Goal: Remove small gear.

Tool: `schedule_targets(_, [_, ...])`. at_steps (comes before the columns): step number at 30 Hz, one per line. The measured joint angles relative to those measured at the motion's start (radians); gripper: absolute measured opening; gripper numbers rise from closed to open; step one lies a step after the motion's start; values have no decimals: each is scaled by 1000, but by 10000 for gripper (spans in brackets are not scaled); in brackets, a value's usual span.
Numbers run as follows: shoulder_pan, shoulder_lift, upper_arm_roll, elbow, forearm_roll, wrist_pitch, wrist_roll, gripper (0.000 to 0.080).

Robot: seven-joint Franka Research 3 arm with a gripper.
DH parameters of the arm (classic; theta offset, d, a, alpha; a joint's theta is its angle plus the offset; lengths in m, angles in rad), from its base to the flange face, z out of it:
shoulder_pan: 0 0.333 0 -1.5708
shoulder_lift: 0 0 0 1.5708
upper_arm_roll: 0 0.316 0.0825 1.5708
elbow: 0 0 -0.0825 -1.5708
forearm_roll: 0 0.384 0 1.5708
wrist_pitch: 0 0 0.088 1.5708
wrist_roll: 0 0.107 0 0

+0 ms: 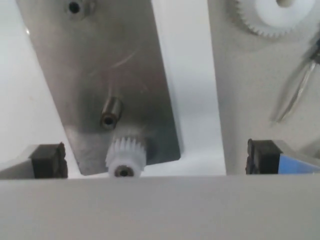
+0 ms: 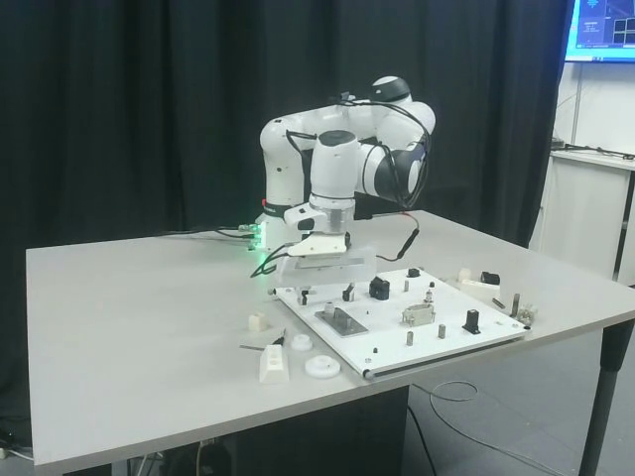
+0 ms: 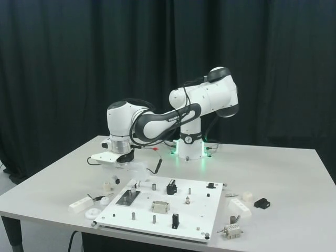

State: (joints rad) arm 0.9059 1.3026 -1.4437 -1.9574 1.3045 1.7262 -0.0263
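Spread wide, the gripper (image 1: 150,160), its two black fingertips (image 1: 49,161) holding nothing. Between them and somewhat below, nearer one fingertip: the small gear (image 1: 126,156), white, seated on its peg at the end of the grey metal plate (image 1: 100,65) (bore facing up, axis upright). Farther off, a large white gear (image 1: 280,15) on the table.

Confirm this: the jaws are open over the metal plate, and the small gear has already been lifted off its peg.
Not quite. The small gear is not off: the wrist view shows it seated on its peg at the end of the metal plate. The rest holds: the gripper has its jaws open over the plate, gripping nothing.
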Motion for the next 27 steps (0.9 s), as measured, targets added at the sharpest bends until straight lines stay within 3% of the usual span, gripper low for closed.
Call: schedule_targets(27, [113,0,2,-116,20,81,-2,800])
